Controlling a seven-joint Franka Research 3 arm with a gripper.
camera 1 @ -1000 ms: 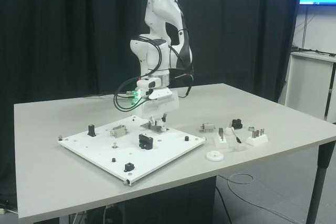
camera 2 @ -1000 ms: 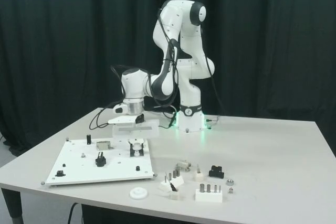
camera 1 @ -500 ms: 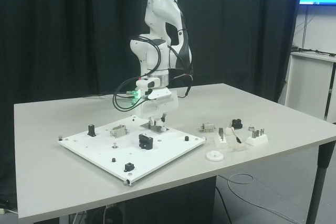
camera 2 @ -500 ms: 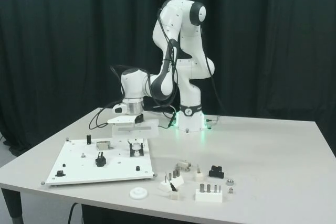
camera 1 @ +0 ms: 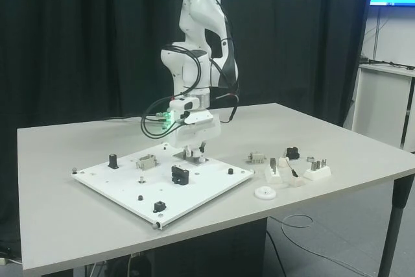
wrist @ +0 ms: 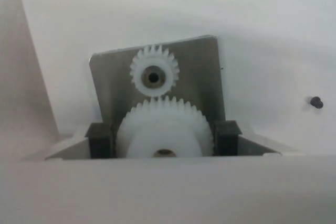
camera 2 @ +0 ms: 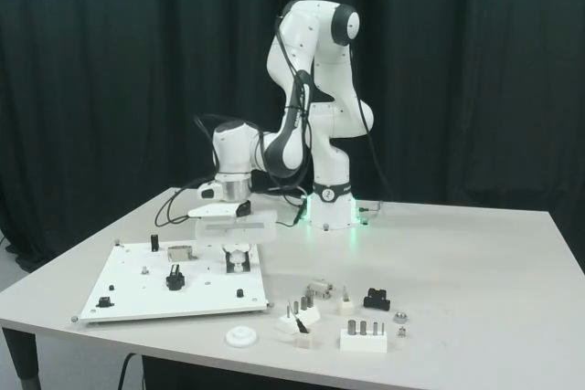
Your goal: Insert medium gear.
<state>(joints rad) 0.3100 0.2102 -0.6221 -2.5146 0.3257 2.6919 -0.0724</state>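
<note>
In the wrist view a white medium gear (wrist: 164,132) sits between my two black fingertips (wrist: 98,140), which press on its sides. My gripper (wrist: 163,141) is shut on it. The gear's teeth meet those of a smaller white gear (wrist: 154,77) mounted on a grey metal plate (wrist: 202,77). A peg shows in the medium gear's centre hole. In the room views my gripper (camera 1: 193,152) (camera 2: 237,253) is down at the gear plate on the white board (camera 1: 207,183) (camera 2: 128,294), and the hand hides the gear there.
The board also carries black blocks (camera 1: 179,175), a grey connector (camera 1: 146,161) and small pegs. Off the board lie a large white gear (camera 1: 263,192) (camera 2: 240,336), white holders with pins (camera 1: 318,170) and a black part (camera 1: 292,153). Cables hang from the wrist.
The hand has shifted very slightly upward over the gear plate. Nothing else on the table has moved.
</note>
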